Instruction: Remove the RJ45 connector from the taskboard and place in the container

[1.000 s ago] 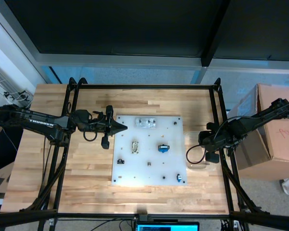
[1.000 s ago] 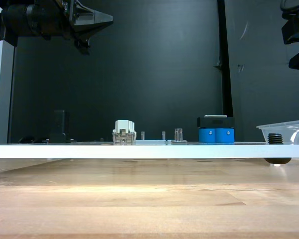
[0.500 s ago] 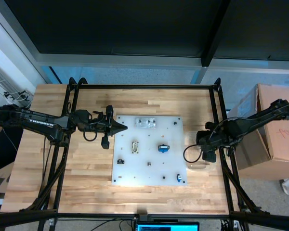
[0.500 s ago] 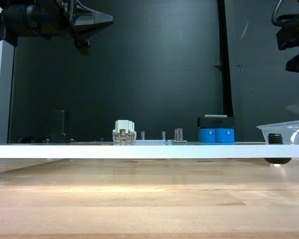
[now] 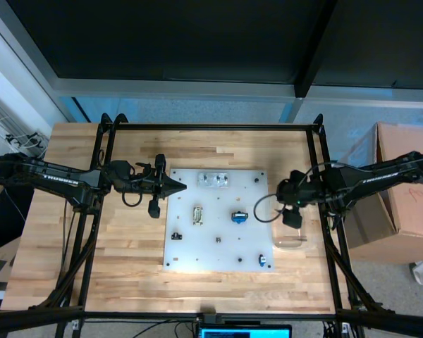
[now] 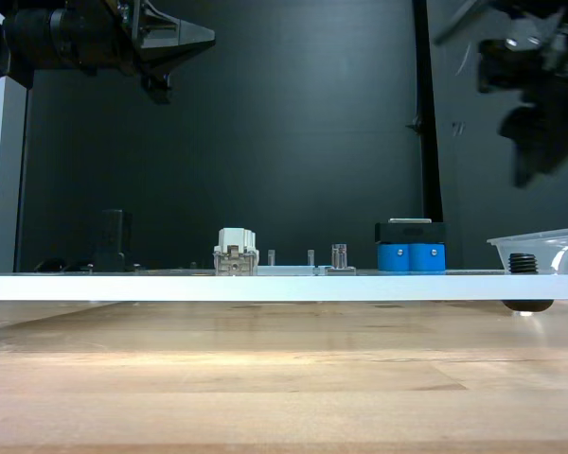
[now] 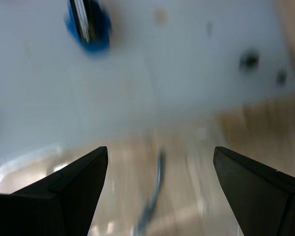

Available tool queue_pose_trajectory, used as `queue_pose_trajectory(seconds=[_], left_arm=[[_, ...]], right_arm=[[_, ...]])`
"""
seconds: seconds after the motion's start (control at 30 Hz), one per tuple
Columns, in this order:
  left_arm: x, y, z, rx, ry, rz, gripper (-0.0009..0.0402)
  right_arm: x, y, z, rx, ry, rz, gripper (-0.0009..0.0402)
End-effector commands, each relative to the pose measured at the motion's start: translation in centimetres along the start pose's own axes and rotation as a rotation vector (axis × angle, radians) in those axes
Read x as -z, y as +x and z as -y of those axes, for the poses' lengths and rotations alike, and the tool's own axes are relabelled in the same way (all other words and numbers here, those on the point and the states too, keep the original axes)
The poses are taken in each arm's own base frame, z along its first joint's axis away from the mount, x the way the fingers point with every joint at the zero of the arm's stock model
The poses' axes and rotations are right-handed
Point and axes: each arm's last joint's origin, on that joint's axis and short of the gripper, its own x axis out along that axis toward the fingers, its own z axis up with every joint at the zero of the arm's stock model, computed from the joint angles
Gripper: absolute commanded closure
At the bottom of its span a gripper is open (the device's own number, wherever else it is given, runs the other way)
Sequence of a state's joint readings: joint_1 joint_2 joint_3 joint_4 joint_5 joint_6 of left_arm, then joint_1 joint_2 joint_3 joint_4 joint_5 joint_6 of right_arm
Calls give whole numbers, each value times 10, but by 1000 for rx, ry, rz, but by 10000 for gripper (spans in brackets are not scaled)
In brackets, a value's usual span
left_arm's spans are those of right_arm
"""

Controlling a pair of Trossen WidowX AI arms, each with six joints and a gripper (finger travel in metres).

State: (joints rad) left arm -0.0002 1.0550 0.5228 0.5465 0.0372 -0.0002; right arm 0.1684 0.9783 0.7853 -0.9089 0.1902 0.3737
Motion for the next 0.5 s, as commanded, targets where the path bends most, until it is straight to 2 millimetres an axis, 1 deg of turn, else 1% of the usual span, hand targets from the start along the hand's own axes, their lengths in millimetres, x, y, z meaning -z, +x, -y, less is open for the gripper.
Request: queue_pose_trajectory(seconds=[0.03, 0.13, 0.27, 0.37, 0.5], left_arm=[[0, 0, 0, 0, 0, 0, 393], [0, 0, 0, 0, 0, 0, 393], [0, 0, 0, 0, 0, 0, 393], [0, 0, 0, 0, 0, 0, 393], [0, 0, 0, 0, 0, 0, 393]], right_arm=[[-19, -1, 6, -17, -38, 156, 118], [-35, -2, 12, -47, -66, 294, 156], [-53, -8, 15, -113, -93, 476, 222], [-63, -10, 18, -120, -95, 604, 271], [-70, -10, 22, -119, -83, 751, 325]])
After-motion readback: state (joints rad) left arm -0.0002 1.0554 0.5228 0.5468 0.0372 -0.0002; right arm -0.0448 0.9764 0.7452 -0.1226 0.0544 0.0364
